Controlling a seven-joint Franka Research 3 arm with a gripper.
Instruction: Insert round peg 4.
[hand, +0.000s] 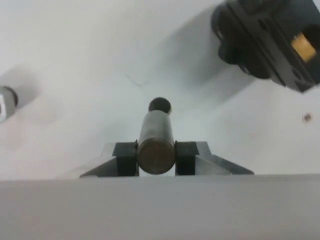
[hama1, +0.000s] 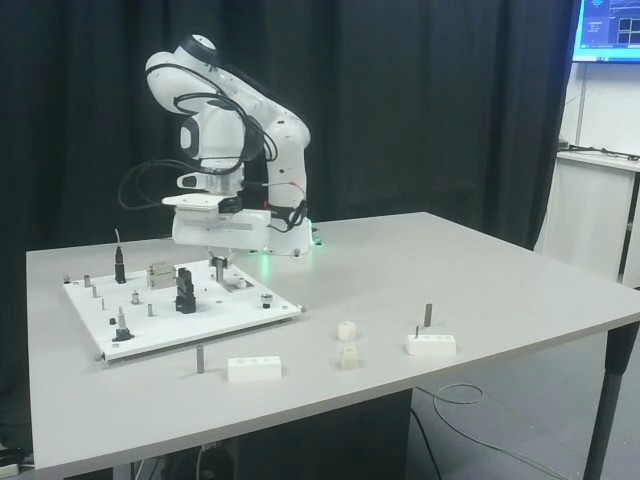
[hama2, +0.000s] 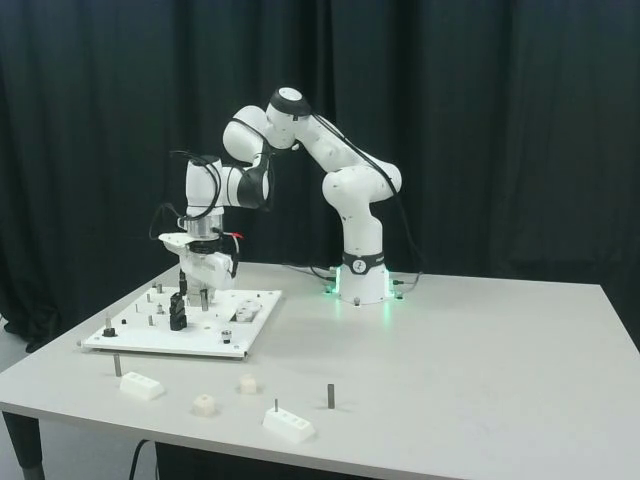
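The hand (hand: 156, 159) is gripping a peg (hand: 156, 140) over the white board (hama1: 210, 315) sitting on the grey worktop (hama1: 450, 280), black curtains (hama2: 480, 120) hanging behind.

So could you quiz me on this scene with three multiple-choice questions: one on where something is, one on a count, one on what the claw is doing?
1. Where does the gripper hang?
A. over the white board
B. over the bare table by the small blocks
C. beside the screen

2. How many small white blocks lie on the table in front of the board?
A. one
B. four
C. nine

3. What is the gripper doing?
A. open, holding nothing
B. shut on a cable
C. shut on a round peg

Answers: 1 A, it is above the white board. 2 B, four show in both room views. 3 C, the fingers clamp the round peg.
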